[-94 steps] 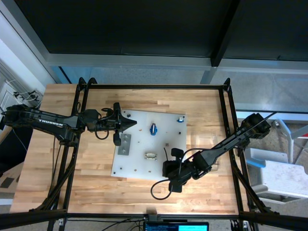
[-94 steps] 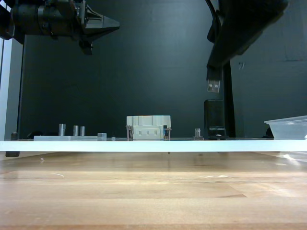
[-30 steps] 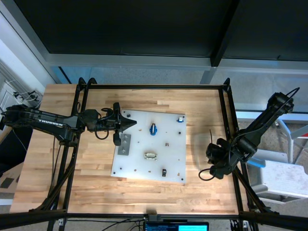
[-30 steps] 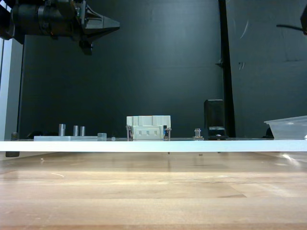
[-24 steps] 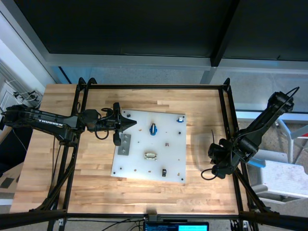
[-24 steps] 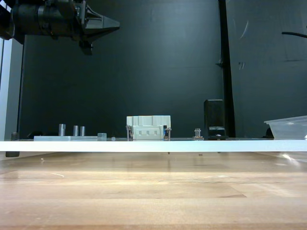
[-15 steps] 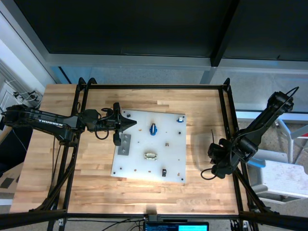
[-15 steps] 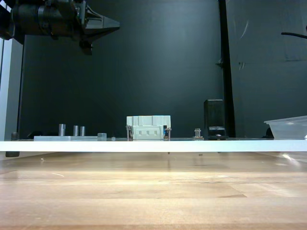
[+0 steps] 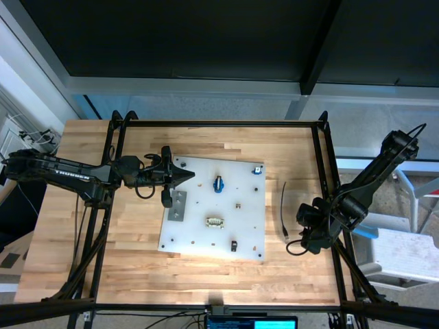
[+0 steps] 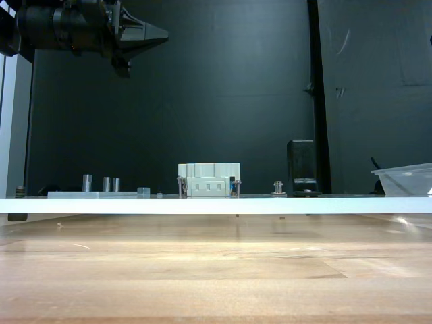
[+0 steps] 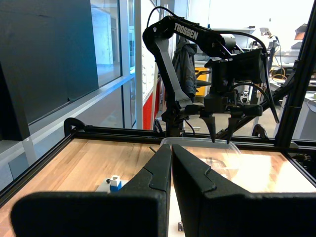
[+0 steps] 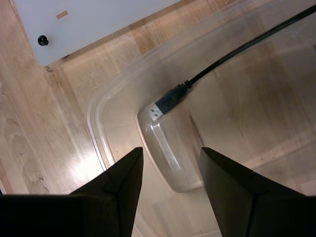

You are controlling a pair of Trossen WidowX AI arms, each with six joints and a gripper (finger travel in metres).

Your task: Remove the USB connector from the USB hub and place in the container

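- The left gripper point(image 9: 180, 176) hangs at the centre left of the high view, over the left edge of the white board point(image 9: 206, 236). Its jaws are pressed together on nothing. Parked well apart from the work, it poses little risk.
- The USB hub point(image 9: 234, 245) stands near the board's lower edge with nothing plugged into it, so the removal looks done.
- The USB connector point(image 9: 283, 209) lies right of the board, loose inside the container point(image 12: 98, 123). In the right wrist view its plug rests on the tub's floor beside a rounded corner.
- The cable's far end runs up toward the rim, and whether it clears the rim cannot be told. If it overhangs, the stiff cable could lever the plug up or spring out of the tub.
- The right gripper point(image 9: 305, 233), at the centre right of the high view, hovers just above the container. Its 2 jaws are spread wide and hold nothing, with the plug beneath the gap.
- The main hazard is the retreat. A low or sideways exit could catch the cable and drag it over the rim. It could also nudge the light tub across the bench point(image 9: 103, 260).
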